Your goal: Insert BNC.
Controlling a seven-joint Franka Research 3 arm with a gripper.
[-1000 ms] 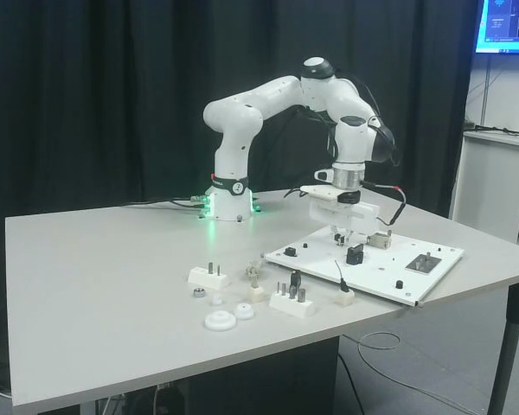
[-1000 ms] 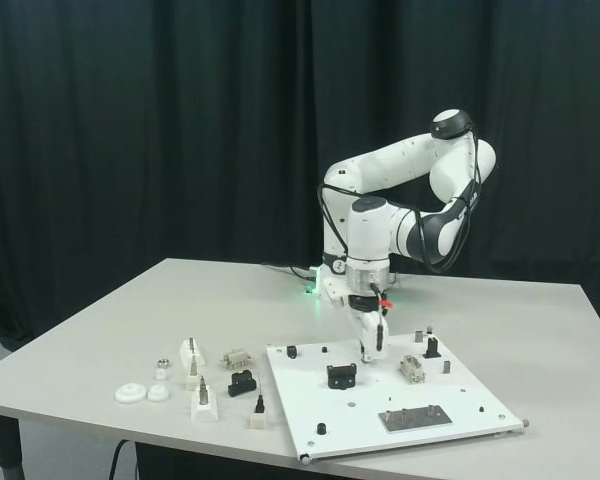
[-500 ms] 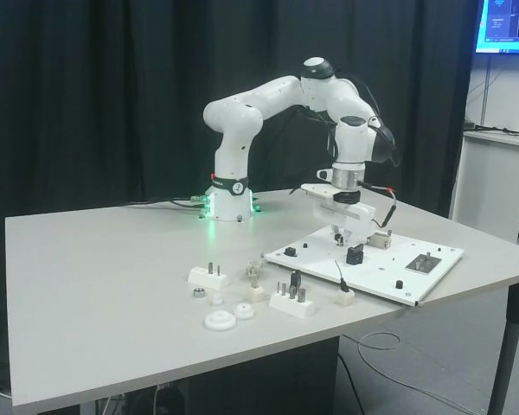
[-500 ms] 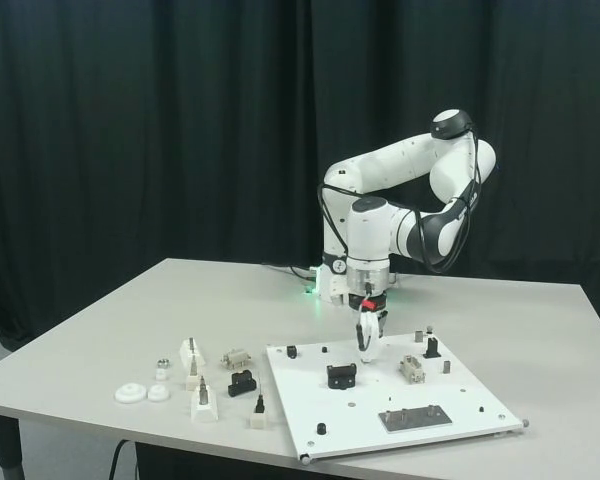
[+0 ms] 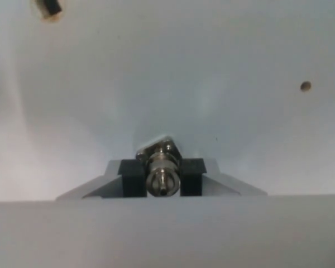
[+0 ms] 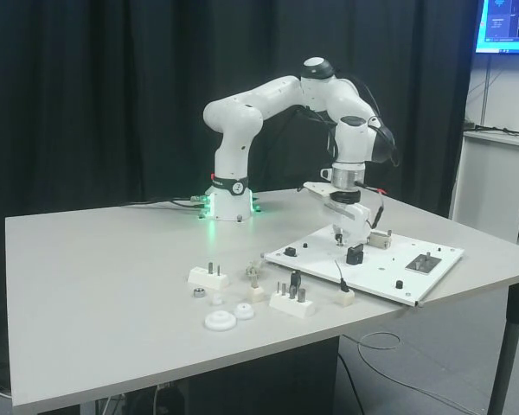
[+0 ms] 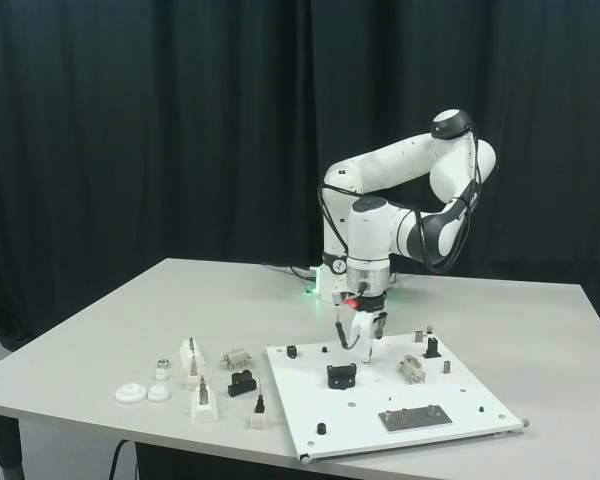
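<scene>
Even overhead light is brightening the grey table surface [image 6: 112,259], while the wrist view is blurring softly toward its edges.

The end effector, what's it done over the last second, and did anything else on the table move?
The end effector has twisted about its vertical axis over the white board, staying at much the same spot and height. It holds the BNC between its fingers, as the wrist view shows. The loose parts on the table stayed where they were.
</scene>
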